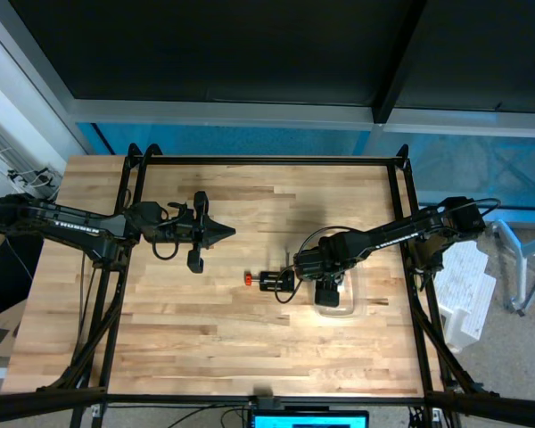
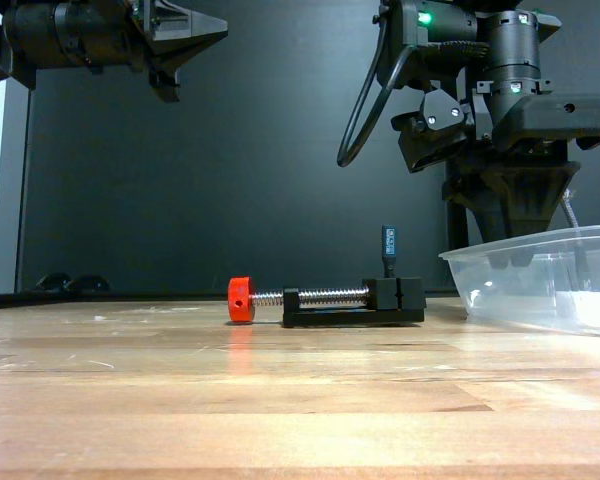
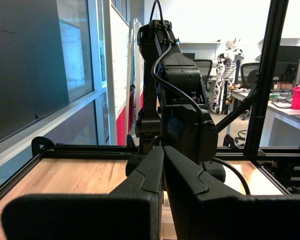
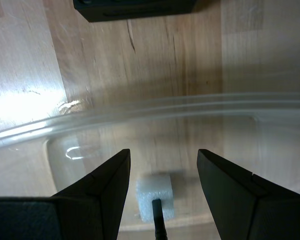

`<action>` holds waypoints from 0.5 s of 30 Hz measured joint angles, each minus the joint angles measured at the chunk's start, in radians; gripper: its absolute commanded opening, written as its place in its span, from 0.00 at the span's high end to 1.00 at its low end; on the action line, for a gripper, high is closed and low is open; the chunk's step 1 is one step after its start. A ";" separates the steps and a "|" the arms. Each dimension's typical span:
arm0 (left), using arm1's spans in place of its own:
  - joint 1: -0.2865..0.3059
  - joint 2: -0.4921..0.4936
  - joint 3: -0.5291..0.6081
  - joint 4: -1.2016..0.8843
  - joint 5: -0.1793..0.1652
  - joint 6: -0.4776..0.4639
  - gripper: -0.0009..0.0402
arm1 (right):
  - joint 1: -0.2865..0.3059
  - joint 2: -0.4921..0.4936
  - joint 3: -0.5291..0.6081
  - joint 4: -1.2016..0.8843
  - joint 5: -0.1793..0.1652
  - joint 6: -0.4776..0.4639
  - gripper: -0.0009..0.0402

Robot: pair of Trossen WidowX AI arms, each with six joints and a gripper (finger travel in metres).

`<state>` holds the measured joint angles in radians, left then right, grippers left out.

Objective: Pick the usb-c connector and install on the hub

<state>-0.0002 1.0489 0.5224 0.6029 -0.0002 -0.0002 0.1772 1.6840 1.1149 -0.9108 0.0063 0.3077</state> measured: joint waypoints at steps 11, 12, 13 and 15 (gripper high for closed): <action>0.000 0.000 0.000 0.000 0.000 0.000 0.98 | 0.002 0.000 0.000 0.007 0.000 -0.002 0.53; 0.000 0.000 0.000 0.000 0.000 0.000 0.98 | 0.002 0.000 0.000 0.007 0.000 -0.002 0.53; 0.000 0.000 0.000 0.000 0.000 0.000 0.98 | 0.002 0.000 0.000 0.007 0.000 -0.002 0.53; 0.000 0.000 0.000 0.000 0.000 0.000 0.98 | 0.003 0.000 0.000 0.007 0.000 -0.002 0.53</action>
<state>-0.0002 1.0485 0.5228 0.6029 -0.0002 -0.0002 0.1799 1.6844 1.1149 -0.9035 0.0063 0.3058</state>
